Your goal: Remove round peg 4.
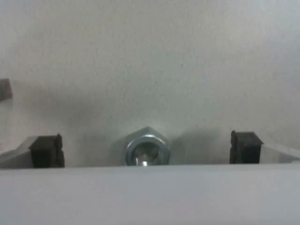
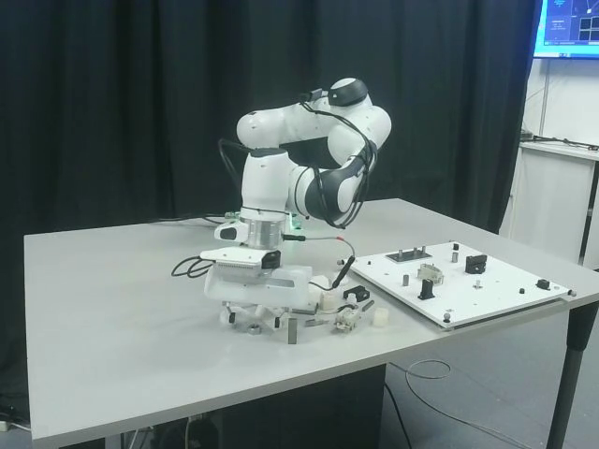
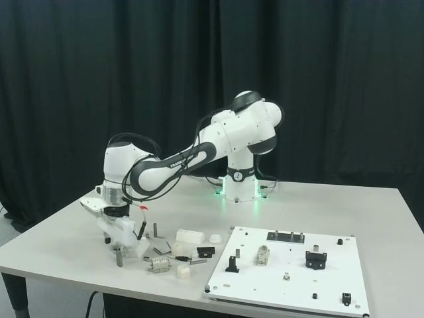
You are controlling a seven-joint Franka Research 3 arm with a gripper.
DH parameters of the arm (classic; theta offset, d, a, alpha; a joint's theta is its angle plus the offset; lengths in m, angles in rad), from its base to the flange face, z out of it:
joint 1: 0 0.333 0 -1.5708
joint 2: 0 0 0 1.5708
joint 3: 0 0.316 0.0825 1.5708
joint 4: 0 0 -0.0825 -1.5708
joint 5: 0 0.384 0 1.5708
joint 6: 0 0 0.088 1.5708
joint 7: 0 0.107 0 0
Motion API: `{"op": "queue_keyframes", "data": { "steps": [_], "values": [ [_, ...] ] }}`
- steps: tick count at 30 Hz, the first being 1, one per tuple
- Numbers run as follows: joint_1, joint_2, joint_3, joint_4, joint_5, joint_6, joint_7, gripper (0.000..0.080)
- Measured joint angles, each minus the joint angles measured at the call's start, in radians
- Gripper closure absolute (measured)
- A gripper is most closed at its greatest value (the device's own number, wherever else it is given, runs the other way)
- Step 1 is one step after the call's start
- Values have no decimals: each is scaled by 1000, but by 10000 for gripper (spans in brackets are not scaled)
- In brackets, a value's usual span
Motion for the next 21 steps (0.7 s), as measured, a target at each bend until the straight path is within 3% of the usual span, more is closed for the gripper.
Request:
{"op": "queue_keyframes", "data": {
  "steps": [21],
  "values": [
    [7, -1, -71, 21, -27, -57, 4, 3]
  ]
}}
